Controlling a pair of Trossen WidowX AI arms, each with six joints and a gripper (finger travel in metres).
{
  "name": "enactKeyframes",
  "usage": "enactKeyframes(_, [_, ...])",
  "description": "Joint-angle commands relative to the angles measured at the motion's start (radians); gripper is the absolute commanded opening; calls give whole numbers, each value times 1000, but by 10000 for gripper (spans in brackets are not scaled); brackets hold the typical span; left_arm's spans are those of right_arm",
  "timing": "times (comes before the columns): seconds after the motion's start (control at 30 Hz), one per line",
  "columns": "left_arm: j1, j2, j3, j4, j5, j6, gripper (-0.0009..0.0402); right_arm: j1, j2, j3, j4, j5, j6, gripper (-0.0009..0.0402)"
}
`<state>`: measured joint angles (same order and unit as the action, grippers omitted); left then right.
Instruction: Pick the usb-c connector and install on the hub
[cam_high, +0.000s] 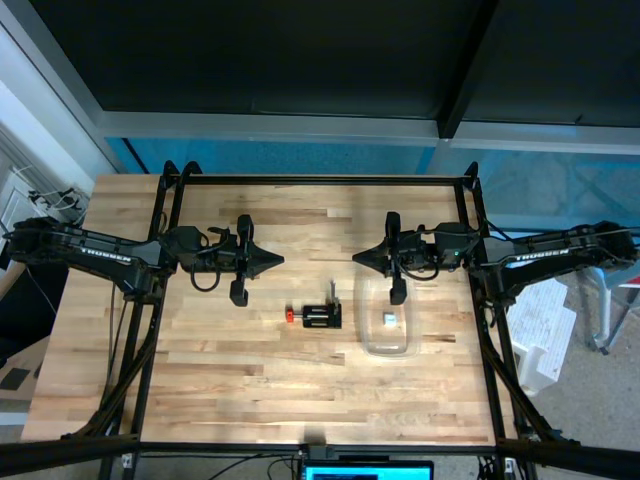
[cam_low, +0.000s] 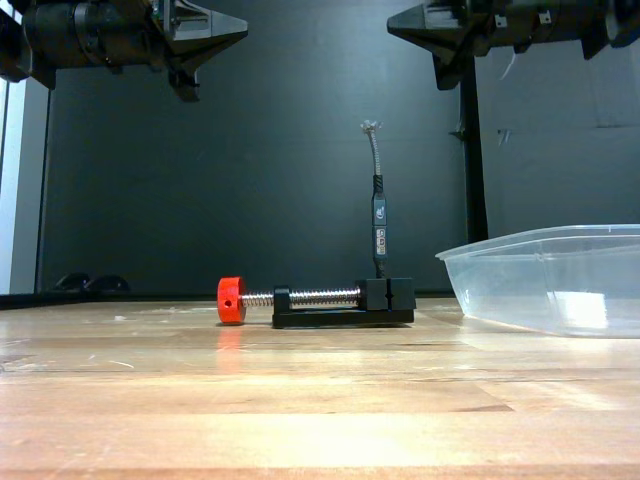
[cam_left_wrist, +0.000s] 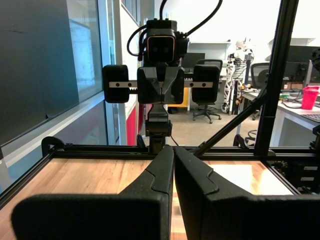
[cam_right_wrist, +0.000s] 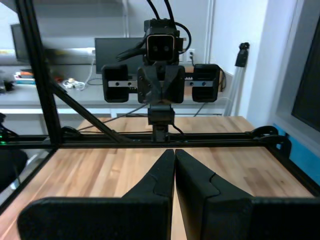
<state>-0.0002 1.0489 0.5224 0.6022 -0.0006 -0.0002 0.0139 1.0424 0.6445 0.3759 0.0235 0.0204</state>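
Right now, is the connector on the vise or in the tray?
On the vise: connector upright, cable rising; left gripper and right gripper hang shut above.

Glossy clear plastic tray; matt black vise with bright threaded metal screw, red plastic knob; smooth wooden counter.

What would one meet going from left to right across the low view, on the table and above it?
On the table: red knob → vise, the connector standing upright at its right end, held by nothing → clear tray. Above: left pincer, shut → right pincer, shut.
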Motion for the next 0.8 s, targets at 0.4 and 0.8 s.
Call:
enactKeyframes(0.4, [0, 0, 0, 0, 0, 0, 0, -10, -10, -45, 89, -17, 15, 0])
enactKeyframes(0.8, [0, 0, 0, 0, 0, 0, 0, -9, -10, -45, 87, -16, 25, 0])
